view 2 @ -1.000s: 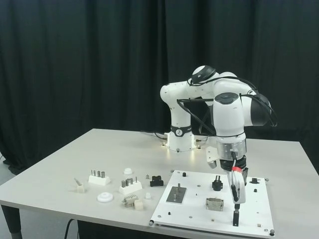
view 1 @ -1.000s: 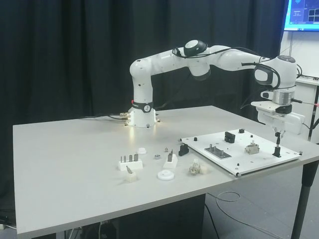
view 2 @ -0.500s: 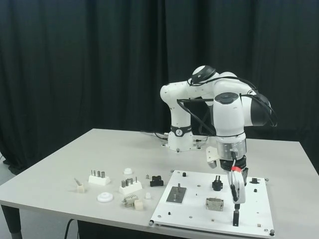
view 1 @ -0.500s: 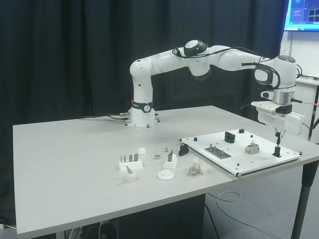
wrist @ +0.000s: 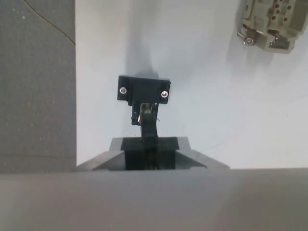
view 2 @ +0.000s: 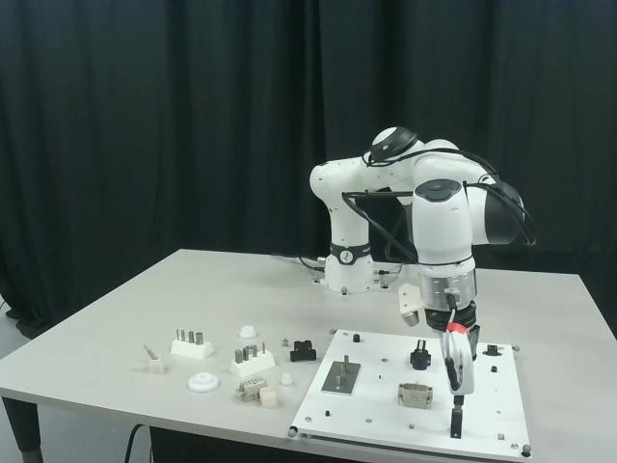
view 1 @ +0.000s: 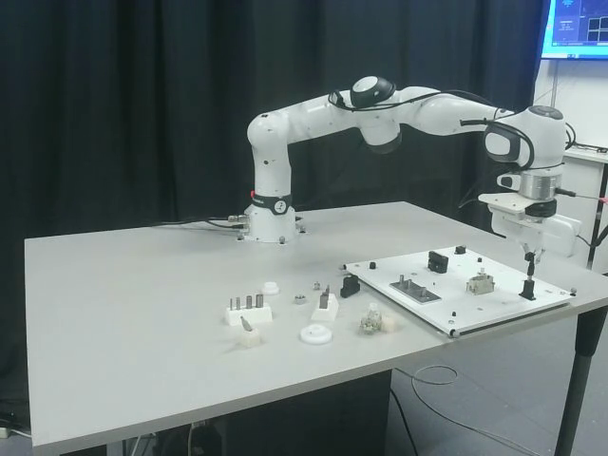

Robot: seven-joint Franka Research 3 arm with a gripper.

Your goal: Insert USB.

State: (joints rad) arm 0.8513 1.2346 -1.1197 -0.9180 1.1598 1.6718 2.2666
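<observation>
My gripper (wrist: 149,144) is shut on a black USB plug (wrist: 148,122) that hangs downward with its metal tip leading. Right under the tip stands the black USB socket block (wrist: 143,89), fixed with two screws to the white board (wrist: 216,106). In the first room view the gripper (view 1: 528,255) holds the plug (view 1: 529,269) just above the socket (view 1: 528,292) at the board's right end. In the second room view the plug (view 2: 457,397) hangs close over the socket (view 2: 455,422). Whether the tip touches the socket, I cannot tell.
On the board (view 1: 494,309) are a multi-pin connector (view 1: 480,283), a black part (view 1: 438,260) and a grey plate with pegs (view 1: 412,288). Left of the board lie small loose parts, among them a peg block (view 1: 249,306) and a white gear (view 1: 314,333). The table edge runs close to the socket.
</observation>
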